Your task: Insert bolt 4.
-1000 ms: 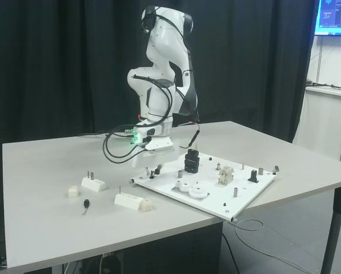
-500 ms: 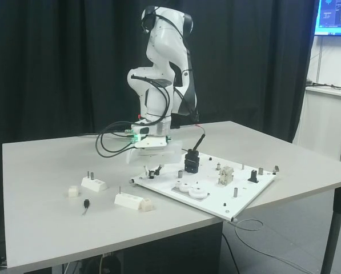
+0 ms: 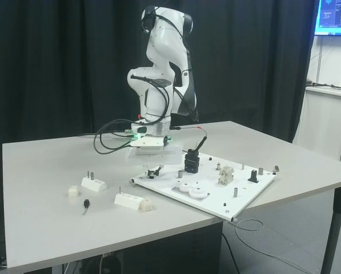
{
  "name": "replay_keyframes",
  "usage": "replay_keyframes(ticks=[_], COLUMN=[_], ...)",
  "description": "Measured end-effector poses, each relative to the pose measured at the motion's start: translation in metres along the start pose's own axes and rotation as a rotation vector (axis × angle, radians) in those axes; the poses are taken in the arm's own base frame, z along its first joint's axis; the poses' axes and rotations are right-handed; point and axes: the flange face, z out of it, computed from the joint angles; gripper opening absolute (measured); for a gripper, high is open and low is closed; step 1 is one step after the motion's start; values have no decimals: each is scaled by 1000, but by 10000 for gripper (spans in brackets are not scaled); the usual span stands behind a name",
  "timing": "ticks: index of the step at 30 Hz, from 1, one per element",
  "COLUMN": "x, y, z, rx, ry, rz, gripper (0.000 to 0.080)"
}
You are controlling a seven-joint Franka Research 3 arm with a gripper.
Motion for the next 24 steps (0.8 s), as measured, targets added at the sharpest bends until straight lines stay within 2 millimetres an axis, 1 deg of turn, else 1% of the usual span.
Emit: replay_keyframes(ticks=[13, 24], x=[3, 7], y=[4, 2], z=[0, 0], rx=[16, 8], ry=[-20, -47], rz=[52, 62], gripper=[223, 223])
